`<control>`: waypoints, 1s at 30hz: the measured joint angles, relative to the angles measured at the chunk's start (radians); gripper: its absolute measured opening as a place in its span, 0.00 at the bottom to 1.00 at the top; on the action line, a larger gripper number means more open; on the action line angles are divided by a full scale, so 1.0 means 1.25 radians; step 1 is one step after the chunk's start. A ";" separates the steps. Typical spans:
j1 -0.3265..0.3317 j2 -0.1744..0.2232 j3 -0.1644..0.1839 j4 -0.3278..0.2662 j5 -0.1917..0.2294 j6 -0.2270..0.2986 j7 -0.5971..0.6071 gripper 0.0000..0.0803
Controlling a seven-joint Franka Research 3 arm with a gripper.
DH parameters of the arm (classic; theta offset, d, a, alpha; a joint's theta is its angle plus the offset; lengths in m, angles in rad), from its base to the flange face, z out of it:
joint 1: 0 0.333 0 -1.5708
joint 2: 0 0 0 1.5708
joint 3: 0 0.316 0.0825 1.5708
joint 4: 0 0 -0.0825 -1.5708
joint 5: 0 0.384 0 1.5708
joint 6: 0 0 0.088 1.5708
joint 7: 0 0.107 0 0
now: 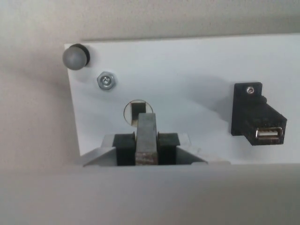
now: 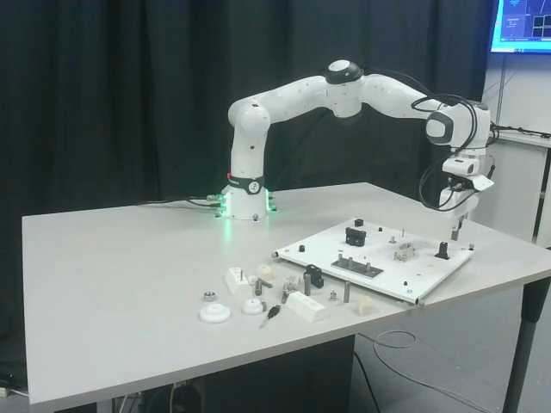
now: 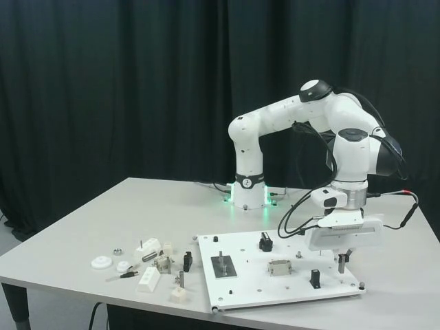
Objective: Place square peg 4.
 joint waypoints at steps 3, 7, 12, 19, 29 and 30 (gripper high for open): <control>0.000 0.000 0.000 0.000 0.000 0.000 0.000 0.12; -0.001 0.000 0.000 0.000 0.000 0.000 0.000 0.12; -0.001 0.000 0.000 0.000 0.000 0.001 0.001 0.12; -0.003 0.000 0.000 0.000 0.000 0.002 0.003 0.12; -0.012 0.000 -0.001 0.000 0.000 0.017 0.003 0.12; -0.014 0.000 -0.002 0.000 -0.001 0.019 0.003 0.12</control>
